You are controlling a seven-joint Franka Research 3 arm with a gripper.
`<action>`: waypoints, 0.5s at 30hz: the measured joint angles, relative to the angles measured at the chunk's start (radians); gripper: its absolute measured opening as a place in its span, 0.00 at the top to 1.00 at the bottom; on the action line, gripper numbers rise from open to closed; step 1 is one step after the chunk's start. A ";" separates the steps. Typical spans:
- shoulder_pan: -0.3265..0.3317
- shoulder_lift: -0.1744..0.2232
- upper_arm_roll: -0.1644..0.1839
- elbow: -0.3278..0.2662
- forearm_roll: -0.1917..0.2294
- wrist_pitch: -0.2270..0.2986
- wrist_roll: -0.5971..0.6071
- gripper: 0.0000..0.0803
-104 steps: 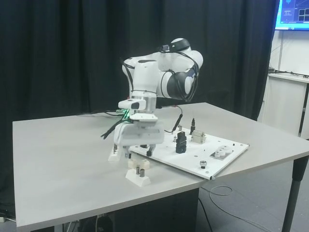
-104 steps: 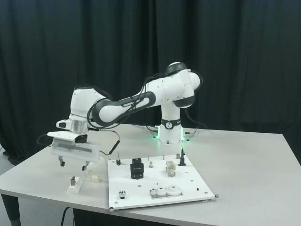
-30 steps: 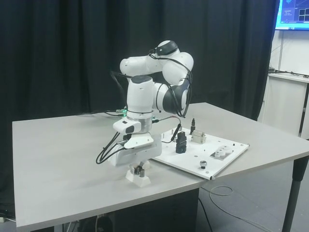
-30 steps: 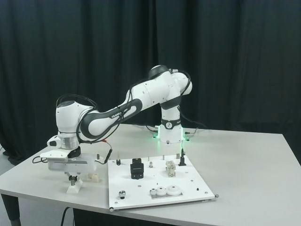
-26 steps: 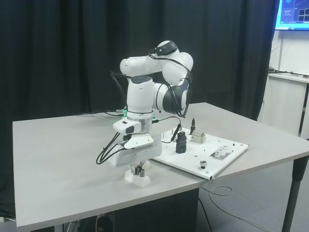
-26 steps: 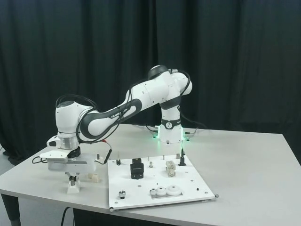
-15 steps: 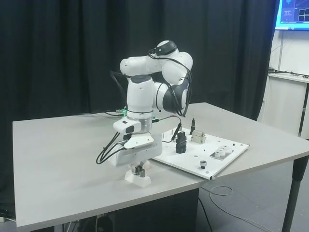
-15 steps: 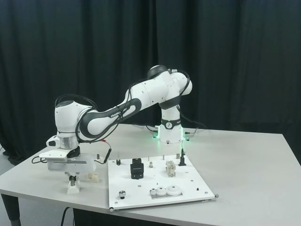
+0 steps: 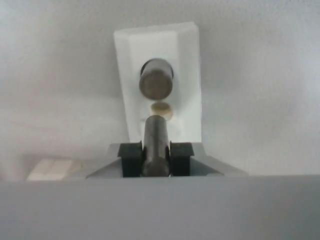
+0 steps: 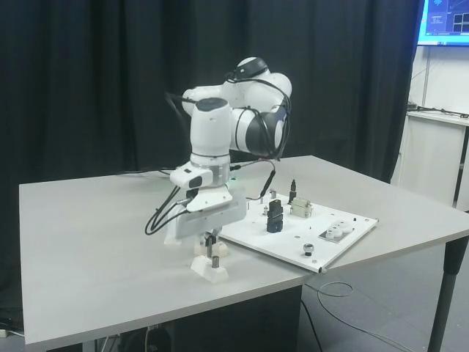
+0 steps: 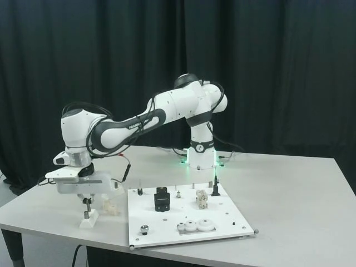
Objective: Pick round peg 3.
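My gripper (image 9: 155, 160) is shut on a grey round peg (image 9: 155, 134), which stands upright between the black fingers (image 9: 130, 159). The peg hangs just above a small white holder (image 9: 185, 60) on the table. An empty hole (image 9: 161, 108) shows in the holder right below the peg, and another grey peg (image 9: 156, 80) still stands beside that hole. In the first room view the gripper (image 10: 210, 240) holds the peg (image 10: 211, 251) over the holder (image 10: 209, 270) near the table's front edge. In the second room view the gripper (image 11: 85, 201), the peg (image 11: 85, 211) and the holder (image 11: 87, 222) are at the left.
A white board (image 10: 333, 253) with black and grey parts lies right of the holder, also seen as the board (image 11: 222, 228) in the second room view. A second small white block (image 11: 110, 209) sits close behind the holder. The arm's base (image 11: 201, 156) stands at the back.
The gripper has risen from the holder, lifting the round peg out of its hole. The arm's elbow has moved up a little.
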 joint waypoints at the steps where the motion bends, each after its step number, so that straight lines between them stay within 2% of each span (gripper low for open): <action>1: 0.000 0.000 -0.008 0.004 0.000 -0.013 0.000 0.86; 8: 0.001 -0.001 -0.049 0.027 0.003 -0.066 0.002 0.86; 15: 0.001 -0.001 -0.060 0.037 0.005 -0.077 0.011 0.86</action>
